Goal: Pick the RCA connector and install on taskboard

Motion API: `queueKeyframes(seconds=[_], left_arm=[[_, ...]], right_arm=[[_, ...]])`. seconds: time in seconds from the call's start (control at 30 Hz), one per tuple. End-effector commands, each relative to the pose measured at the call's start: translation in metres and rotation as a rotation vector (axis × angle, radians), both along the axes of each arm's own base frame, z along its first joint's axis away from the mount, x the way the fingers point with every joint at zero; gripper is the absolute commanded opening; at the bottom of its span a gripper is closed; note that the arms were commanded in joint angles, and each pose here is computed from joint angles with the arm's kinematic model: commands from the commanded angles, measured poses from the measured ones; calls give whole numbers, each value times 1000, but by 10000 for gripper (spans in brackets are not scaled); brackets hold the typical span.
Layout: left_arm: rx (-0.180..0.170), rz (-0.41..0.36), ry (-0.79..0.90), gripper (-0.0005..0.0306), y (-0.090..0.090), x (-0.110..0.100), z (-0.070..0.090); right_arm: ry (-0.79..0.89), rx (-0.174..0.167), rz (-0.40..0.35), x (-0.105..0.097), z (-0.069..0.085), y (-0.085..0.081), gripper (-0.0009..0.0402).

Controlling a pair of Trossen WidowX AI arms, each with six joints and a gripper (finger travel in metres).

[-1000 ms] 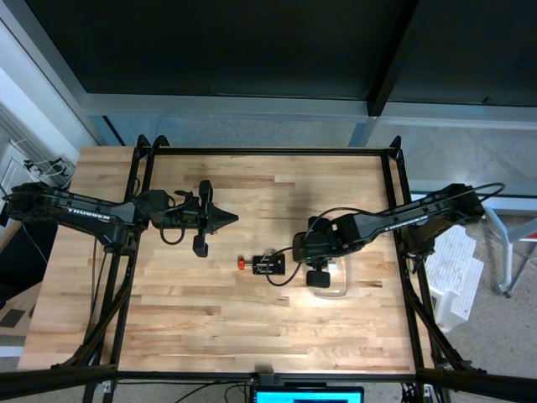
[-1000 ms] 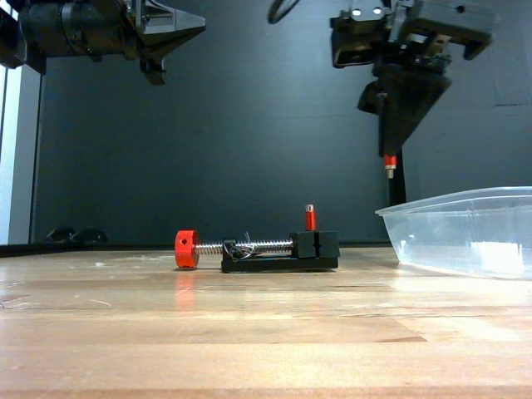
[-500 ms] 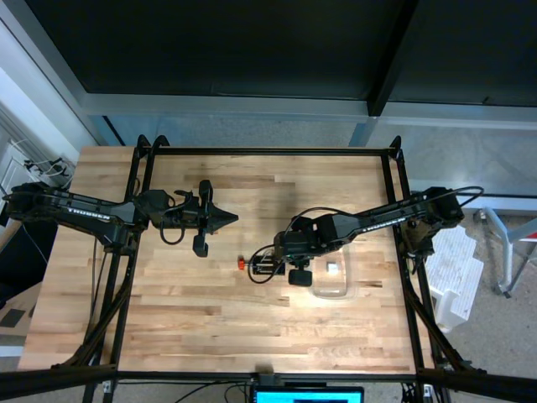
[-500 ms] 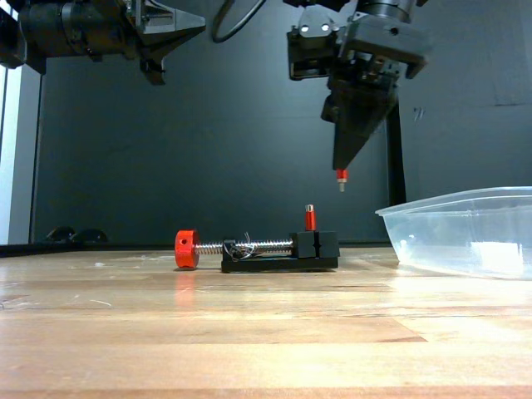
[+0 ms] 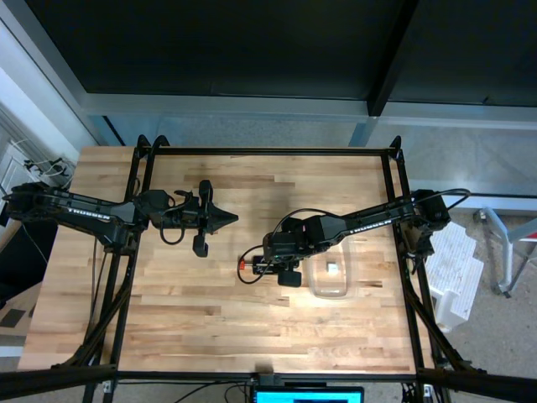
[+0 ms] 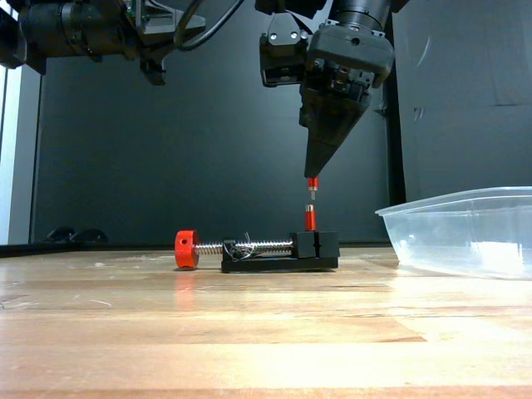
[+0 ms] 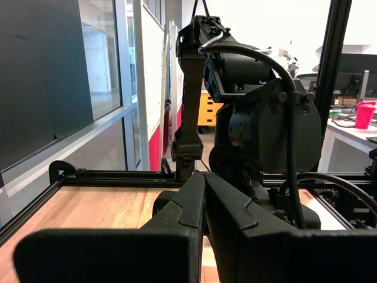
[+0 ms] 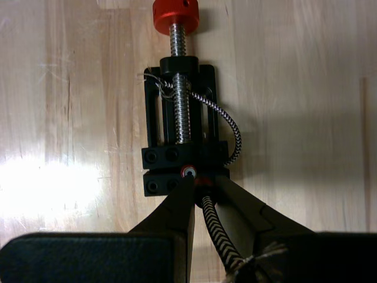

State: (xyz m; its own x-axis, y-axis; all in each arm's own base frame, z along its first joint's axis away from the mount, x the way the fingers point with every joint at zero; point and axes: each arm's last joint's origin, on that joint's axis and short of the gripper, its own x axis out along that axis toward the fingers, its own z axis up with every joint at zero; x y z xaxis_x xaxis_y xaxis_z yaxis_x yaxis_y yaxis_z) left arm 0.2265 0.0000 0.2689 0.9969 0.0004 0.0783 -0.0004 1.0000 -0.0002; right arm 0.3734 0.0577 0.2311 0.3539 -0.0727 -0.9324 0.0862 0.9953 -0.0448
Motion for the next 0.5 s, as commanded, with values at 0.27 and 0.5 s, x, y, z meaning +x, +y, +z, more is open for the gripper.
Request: queueKeyframes(seconds=[0.27,0.5], left_arm=[[0,0,0,0,0,0,0],[0,0,0,0,0,0,0]], right_arm=[[-22,7,-4,2,2,2,4],[-26,11,-7,2,2,5,4]])
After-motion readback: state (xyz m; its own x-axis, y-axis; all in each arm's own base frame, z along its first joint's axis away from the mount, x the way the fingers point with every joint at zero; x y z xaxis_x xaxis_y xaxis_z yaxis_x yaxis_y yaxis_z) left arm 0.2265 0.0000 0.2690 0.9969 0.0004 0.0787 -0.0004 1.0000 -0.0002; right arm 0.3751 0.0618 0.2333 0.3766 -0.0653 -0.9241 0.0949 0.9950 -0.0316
